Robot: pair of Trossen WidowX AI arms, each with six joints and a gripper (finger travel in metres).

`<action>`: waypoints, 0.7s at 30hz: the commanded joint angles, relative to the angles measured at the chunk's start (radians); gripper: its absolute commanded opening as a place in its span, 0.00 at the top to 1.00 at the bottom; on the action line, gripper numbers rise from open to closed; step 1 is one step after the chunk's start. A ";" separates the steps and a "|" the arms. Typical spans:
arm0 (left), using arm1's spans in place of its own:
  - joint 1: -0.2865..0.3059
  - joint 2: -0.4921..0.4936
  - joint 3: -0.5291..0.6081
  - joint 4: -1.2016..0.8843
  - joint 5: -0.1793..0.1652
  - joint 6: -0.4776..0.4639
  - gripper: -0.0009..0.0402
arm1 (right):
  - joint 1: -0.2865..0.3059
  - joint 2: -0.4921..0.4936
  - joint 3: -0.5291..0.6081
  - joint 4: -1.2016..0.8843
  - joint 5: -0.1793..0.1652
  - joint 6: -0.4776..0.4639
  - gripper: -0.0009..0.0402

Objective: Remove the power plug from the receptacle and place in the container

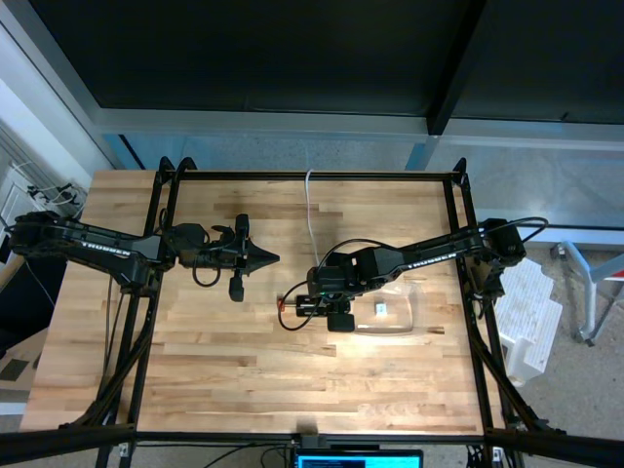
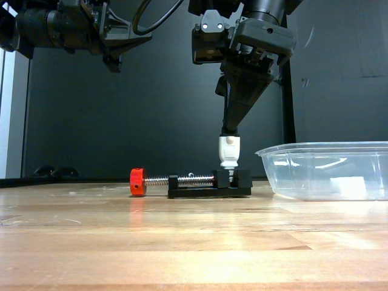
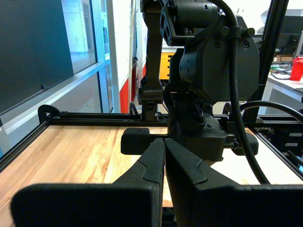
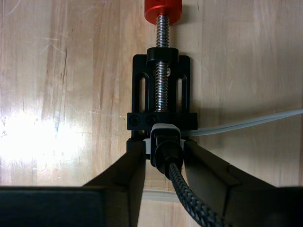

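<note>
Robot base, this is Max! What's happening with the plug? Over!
Right gripper jaws shut on power plug; plug seated in receptacle. Left gripper parked high at left, jaws shut. Container beside receptacle, nothing between.

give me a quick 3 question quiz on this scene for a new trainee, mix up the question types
1. True or false: the power plug is already out of the receptacle.
2. In the low view, on which side of the receptacle does the container sit? A) left B) right C) on top of it
3. Fill in: the ___ hand is shut on the plug, which is seated in its socket, while the ___ hand hangs shut above the table, well away from it.

Key
1. False
2. B
3. right hand; left hand
</note>
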 commanded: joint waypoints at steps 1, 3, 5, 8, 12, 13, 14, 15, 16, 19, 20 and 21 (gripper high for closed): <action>0.000 0.000 0.000 0.000 0.000 0.000 0.98 | 0.000 0.000 0.000 0.000 0.002 0.010 0.82; 0.000 0.000 0.000 0.000 0.000 0.000 0.98 | 0.000 0.000 0.000 0.001 0.002 0.023 0.87; 0.000 0.000 0.000 0.000 0.000 0.000 0.98 | 0.000 0.000 0.000 0.001 0.002 0.024 0.92; 0.000 0.000 0.000 0.000 0.000 0.000 0.98 | 0.000 0.000 0.000 0.001 0.002 0.024 0.99; 0.000 0.000 0.000 0.000 0.000 0.000 0.98 | 0.000 0.000 0.000 0.001 0.002 0.024 0.97; 0.000 0.000 0.000 0.000 0.000 0.000 0.98 | 0.000 -0.001 0.000 0.001 0.002 0.024 0.97; 0.000 0.000 0.000 0.000 0.000 0.000 0.98 | 0.000 -0.001 0.000 0.001 0.002 0.024 0.97; 0.000 0.000 0.000 0.000 0.000 0.000 0.98 | 0.000 -0.001 0.000 0.001 0.001 0.024 0.98; 0.000 0.000 0.000 0.000 0.000 0.000 0.98 | 0.000 -0.002 0.000 0.001 0.000 0.024 0.98; 0.000 0.000 0.000 0.000 0.000 0.000 0.98 | 0.000 -0.003 0.005 -0.001 0.000 0.024 0.98; 0.000 0.000 0.000 0.000 0.000 0.000 0.98 | 0.000 -0.003 0.008 -0.001 -0.001 0.024 0.98; 0.000 0.000 0.000 0.000 0.000 0.000 0.98 | 0.000 -0.003 0.011 -0.001 -0.001 0.023 0.98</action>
